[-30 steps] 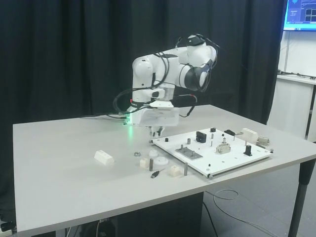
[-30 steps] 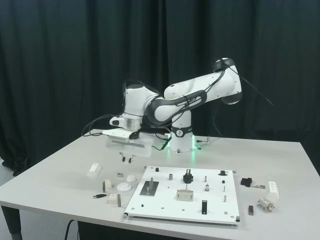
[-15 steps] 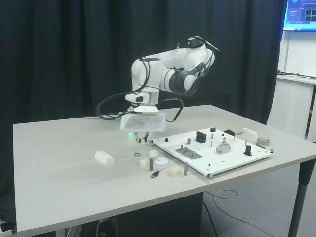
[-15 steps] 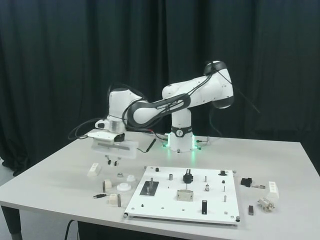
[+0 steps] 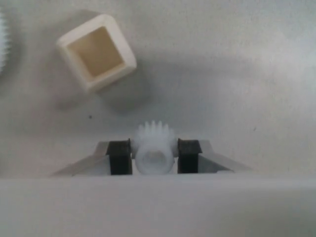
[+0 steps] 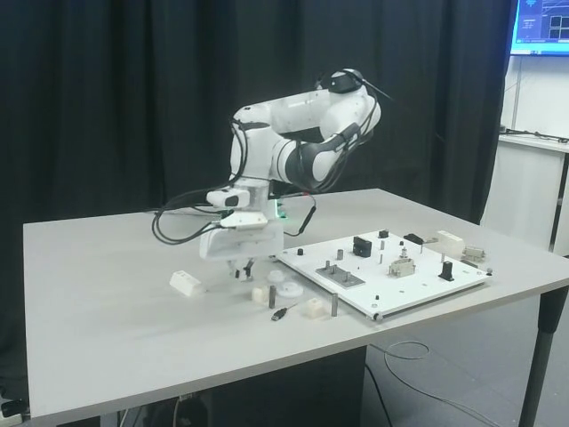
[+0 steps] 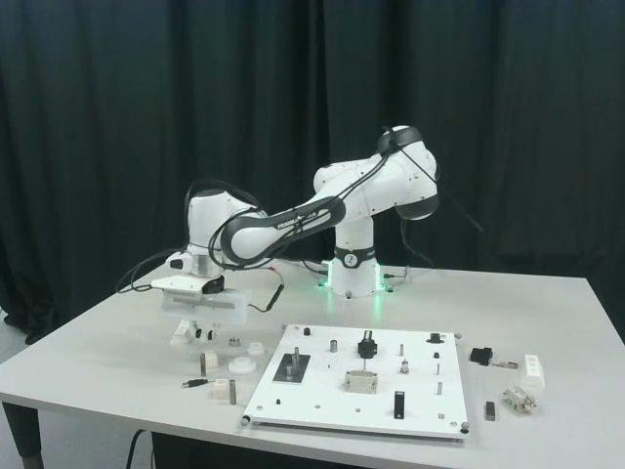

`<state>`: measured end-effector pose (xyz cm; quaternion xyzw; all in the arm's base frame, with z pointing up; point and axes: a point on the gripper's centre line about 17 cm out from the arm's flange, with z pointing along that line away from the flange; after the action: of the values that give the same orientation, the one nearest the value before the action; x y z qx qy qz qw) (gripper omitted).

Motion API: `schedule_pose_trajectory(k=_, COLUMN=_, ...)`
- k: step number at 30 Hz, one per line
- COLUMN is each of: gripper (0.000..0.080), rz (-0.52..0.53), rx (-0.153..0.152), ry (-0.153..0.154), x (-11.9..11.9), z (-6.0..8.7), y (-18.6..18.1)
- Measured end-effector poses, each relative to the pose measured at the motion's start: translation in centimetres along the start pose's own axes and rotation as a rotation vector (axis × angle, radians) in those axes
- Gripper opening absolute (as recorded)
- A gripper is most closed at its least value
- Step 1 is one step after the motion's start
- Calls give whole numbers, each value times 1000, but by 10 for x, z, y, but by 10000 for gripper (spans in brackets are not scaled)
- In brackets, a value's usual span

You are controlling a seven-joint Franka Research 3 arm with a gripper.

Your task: Place small gear.

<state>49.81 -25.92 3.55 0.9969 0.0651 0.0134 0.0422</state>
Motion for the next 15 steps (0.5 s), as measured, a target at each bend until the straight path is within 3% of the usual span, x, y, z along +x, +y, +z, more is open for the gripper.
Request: schedule_pose_trajectory(k=15, gripper=196, rz=13, rx=60, ry=-2, x=4, z=28, y=7)
